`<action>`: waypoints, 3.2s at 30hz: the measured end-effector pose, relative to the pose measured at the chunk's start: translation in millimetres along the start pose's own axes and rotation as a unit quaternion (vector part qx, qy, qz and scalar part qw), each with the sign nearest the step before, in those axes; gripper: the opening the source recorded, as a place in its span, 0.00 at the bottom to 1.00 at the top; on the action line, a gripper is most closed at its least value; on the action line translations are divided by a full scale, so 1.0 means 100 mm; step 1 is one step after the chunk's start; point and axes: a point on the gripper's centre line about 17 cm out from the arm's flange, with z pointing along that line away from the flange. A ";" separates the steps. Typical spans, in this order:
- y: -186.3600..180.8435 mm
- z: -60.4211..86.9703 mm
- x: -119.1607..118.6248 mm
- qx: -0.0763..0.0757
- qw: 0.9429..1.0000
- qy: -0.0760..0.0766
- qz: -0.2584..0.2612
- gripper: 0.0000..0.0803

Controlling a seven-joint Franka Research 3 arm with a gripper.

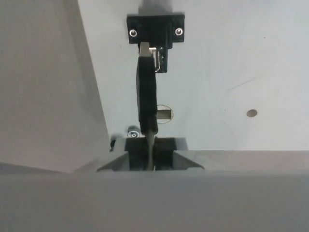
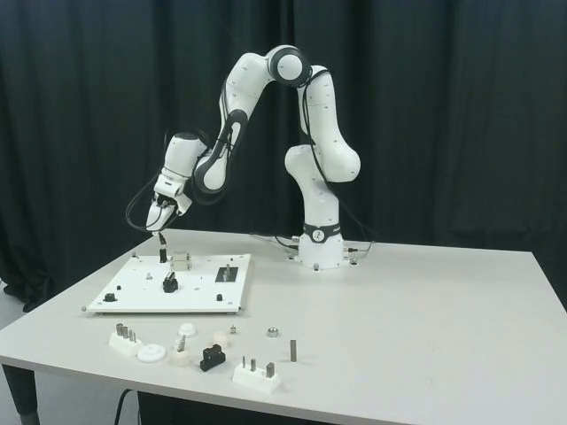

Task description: Insert USB.

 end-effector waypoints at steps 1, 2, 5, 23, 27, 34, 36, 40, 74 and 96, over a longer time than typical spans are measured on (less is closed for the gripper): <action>-0.01 0.00 0.00 0.000 1.000 0.000 0.000 0.03; -0.01 0.00 0.00 0.000 1.000 0.000 -0.001 0.03; -0.02 0.00 0.00 0.001 1.000 0.000 0.000 0.03; 0.10 0.00 -0.05 -0.004 1.000 -0.011 -0.012 0.03; 0.11 0.02 -0.07 -0.003 1.000 -0.016 -0.015 0.03; 0.11 0.06 -0.10 0.000 1.000 -0.024 -0.018 0.03; 0.12 0.07 -0.11 0.000 1.000 -0.027 -0.017 0.03; 0.11 0.07 -0.12 0.000 0.999 -0.028 -0.015 0.03; 0.00 0.08 -0.13 0.004 1.000 -0.028 -0.008 0.03; 0.02 0.07 -0.13 0.002 1.000 -0.029 -0.008 0.03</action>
